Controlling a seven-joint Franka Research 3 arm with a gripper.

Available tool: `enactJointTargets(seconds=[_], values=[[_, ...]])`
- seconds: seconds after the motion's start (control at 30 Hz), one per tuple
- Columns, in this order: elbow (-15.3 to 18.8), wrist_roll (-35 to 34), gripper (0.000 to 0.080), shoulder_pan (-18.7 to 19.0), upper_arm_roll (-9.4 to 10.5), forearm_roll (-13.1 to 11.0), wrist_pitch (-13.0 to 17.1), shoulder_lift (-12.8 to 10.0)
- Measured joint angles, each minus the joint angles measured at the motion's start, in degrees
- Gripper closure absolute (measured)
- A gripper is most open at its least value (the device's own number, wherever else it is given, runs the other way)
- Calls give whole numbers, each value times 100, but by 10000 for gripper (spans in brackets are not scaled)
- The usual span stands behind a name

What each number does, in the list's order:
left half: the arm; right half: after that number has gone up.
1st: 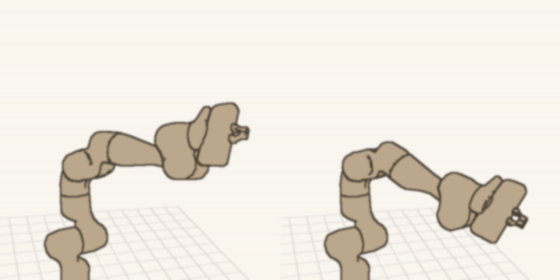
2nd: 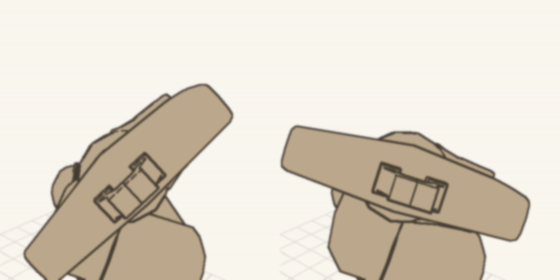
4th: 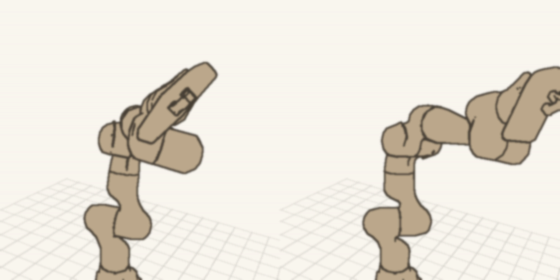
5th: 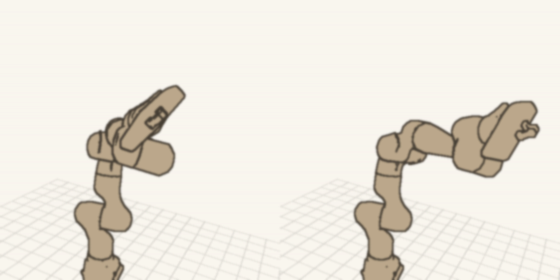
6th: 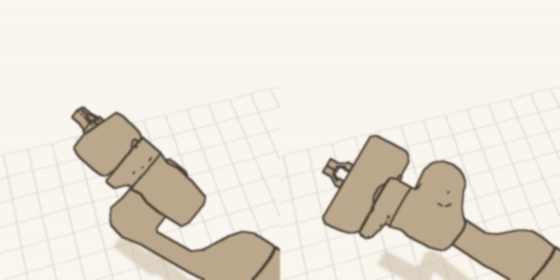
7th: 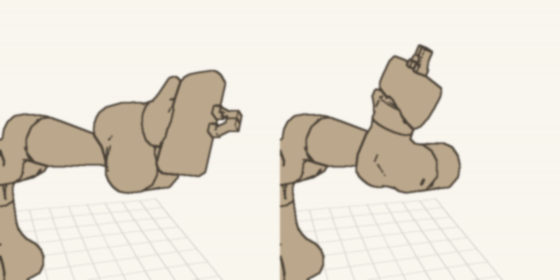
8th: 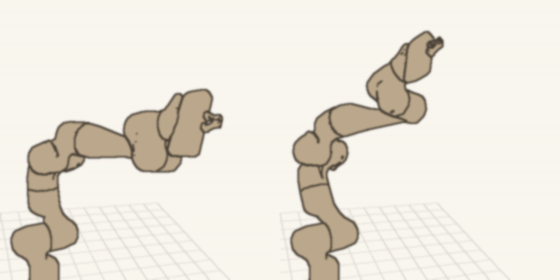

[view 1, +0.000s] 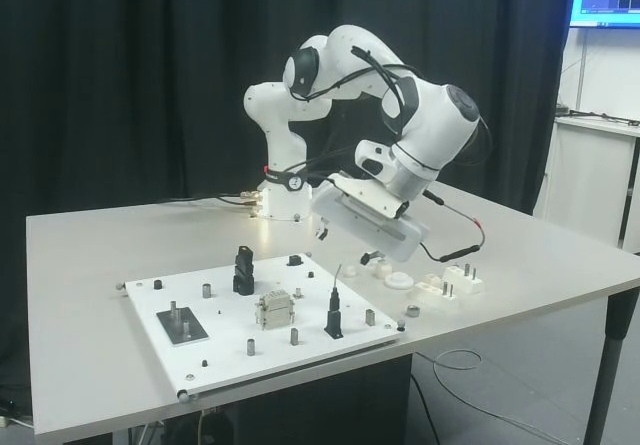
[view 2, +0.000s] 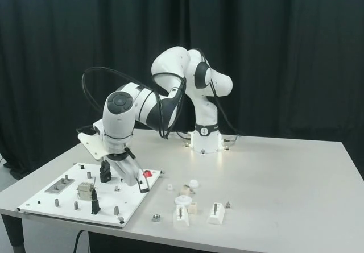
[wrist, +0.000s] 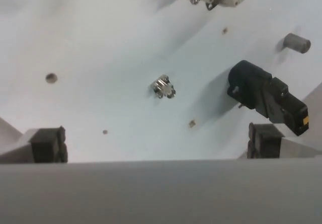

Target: Pick square peg 2.

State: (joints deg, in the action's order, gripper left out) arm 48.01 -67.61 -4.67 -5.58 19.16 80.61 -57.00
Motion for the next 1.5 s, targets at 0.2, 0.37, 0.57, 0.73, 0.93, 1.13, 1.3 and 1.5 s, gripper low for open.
enactJointTargets(seconds=[0.2, 0.37, 0.57, 0.73, 0.93, 1.13, 1.3, 1.5], values=[[40, 180, 3, 0, 0, 2, -66, 0], [76, 256, 3, -1, 0, 14, -119, 0], [137, 356, 3, -4, 0, 37, -141, 0], [180, 408, 3, -12, 3, 40, -195, 0], [247, 452, 3, -15, 15, 40, -267, 0], [317, 463, 3, -25, 48, 40, -330, 0], [366, 478, 3, -40, 96, 40, -399, 0], [448, 605, 3, -47, 135, 40, -475, 0]])
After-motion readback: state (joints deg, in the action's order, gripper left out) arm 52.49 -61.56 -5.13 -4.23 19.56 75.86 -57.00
